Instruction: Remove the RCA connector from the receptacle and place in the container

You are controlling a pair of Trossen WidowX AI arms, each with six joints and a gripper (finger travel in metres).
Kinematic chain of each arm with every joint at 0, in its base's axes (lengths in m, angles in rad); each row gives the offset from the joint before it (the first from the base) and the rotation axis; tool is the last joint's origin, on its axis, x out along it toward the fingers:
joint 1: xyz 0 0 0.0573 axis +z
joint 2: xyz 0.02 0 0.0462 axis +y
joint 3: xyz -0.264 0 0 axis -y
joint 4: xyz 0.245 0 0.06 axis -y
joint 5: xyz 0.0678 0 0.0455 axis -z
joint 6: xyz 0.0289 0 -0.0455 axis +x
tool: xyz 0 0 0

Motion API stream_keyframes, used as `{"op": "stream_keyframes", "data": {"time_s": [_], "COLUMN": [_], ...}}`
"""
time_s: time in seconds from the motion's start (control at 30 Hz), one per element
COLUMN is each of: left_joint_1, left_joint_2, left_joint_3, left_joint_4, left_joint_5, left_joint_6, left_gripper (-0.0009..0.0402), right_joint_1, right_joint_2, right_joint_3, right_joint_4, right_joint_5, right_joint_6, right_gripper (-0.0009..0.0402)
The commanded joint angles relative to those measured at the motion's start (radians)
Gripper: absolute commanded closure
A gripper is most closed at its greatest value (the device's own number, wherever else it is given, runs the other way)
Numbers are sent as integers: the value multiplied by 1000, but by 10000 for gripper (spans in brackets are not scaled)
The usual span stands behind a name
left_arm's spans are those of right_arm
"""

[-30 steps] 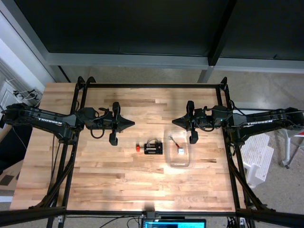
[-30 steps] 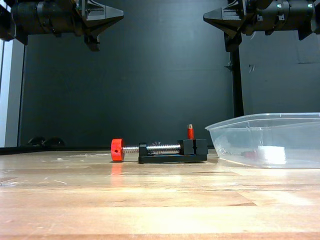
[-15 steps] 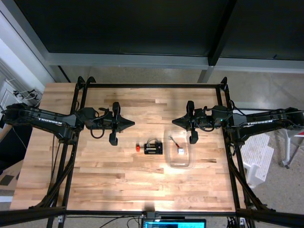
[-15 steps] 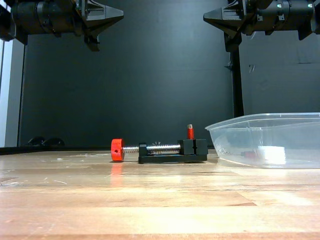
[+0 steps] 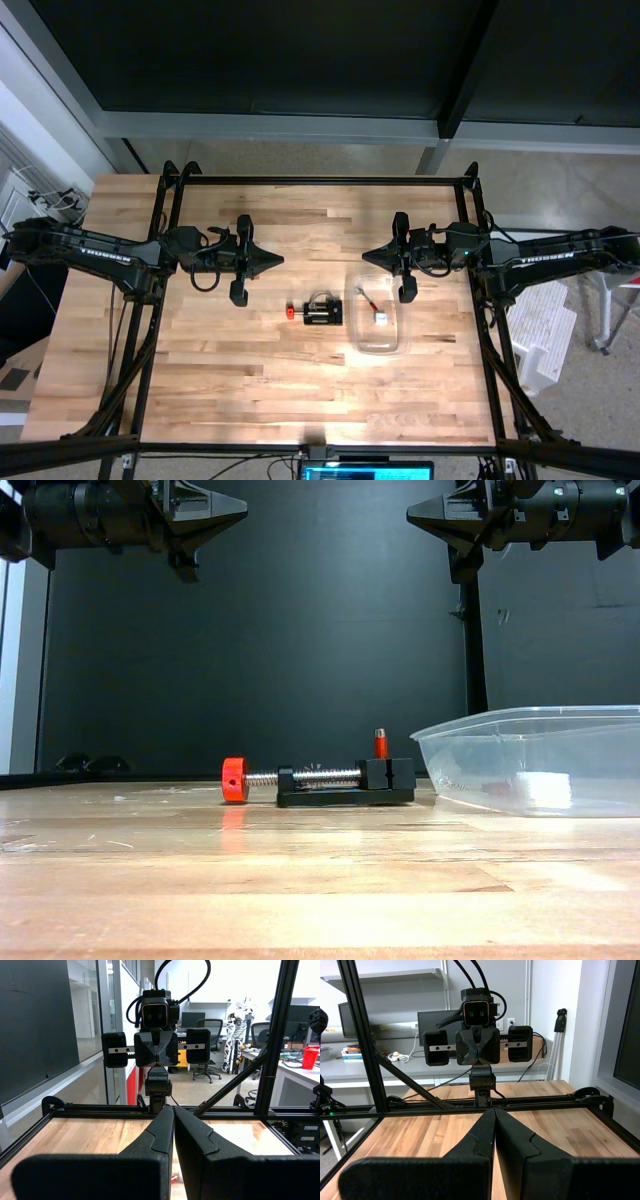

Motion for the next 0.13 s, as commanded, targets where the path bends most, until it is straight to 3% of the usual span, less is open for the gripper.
{"op": "stream_keyframes", "data": {"time_s": [0.03,0.13], "left_joint_1": [0,0], "left_joint_2": [0,0], "left_joint_3": [0,0], "left_joint_4": [0,0], "left_joint_5": [0,0], "left_joint_6": [0,0], "left_gripper": [393,393], "right_joint_1": [0,0], "right_joint_2": [0,0], "right_joint_3": [0,0], "right_joint_4": [0,0], "right_joint_5": [0,0], "right_joint_6": [0,0], "right_gripper": [393,393]}}
